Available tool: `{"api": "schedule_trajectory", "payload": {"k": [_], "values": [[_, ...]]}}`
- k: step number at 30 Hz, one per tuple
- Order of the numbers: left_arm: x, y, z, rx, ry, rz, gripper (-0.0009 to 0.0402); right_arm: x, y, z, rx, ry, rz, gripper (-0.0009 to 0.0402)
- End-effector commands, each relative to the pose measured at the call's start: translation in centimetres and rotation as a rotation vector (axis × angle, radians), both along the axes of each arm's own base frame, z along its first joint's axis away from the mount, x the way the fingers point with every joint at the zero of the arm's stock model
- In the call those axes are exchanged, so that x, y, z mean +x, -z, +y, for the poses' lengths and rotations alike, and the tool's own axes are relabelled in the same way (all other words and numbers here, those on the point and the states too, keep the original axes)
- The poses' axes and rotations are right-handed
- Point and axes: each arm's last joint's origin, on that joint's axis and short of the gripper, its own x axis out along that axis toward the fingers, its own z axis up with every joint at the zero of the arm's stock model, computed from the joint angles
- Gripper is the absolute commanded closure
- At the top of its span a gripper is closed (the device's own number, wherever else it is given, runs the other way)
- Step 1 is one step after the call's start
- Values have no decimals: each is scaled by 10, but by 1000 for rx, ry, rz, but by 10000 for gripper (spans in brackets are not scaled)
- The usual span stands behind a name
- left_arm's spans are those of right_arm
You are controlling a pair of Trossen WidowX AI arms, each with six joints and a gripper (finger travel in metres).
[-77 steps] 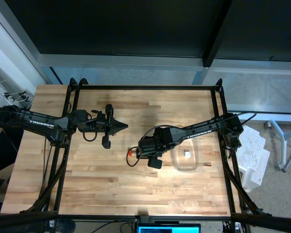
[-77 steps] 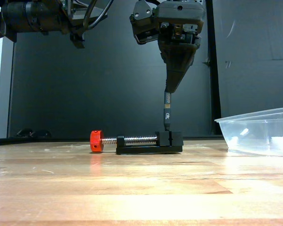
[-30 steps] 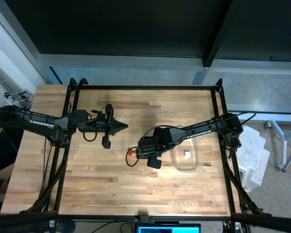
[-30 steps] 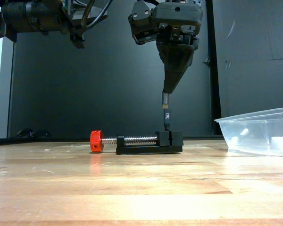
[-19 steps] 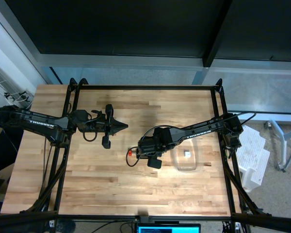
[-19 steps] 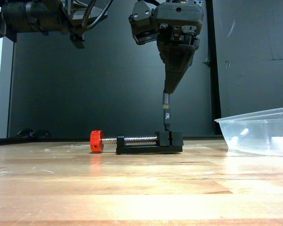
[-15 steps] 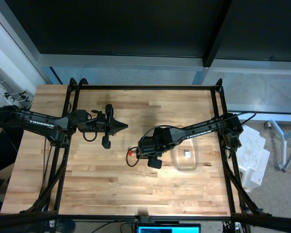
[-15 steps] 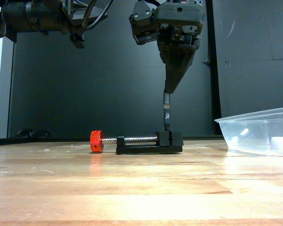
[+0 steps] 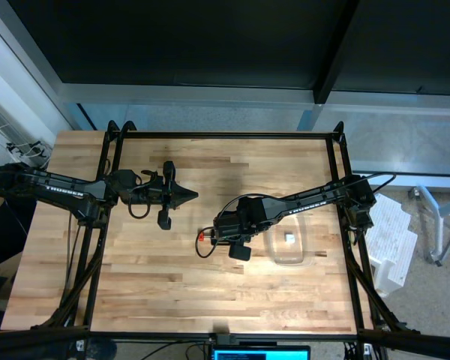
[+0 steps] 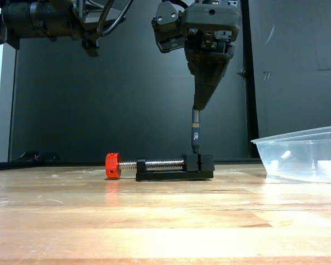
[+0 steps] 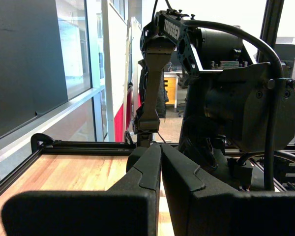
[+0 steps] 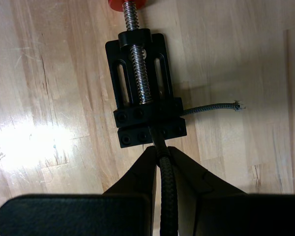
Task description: Pick the USB-C connector and install on taskboard
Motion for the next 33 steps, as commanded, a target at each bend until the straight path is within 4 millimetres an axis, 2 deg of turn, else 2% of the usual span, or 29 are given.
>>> {"api": "schedule_trajectory", "payload": {"k": [1, 22, 33], "values": [[0, 0, 0, 0, 0, 0, 393, 0, 0, 0, -1, 1, 4, 393], [0, 0, 0, 0, 0, 0, 393, -1, 12, 0, -3, -7, 8, 393], [0, 0, 0, 0, 0, 0, 393, -1, 11, 0, -3, -16, 0, 393]]}}
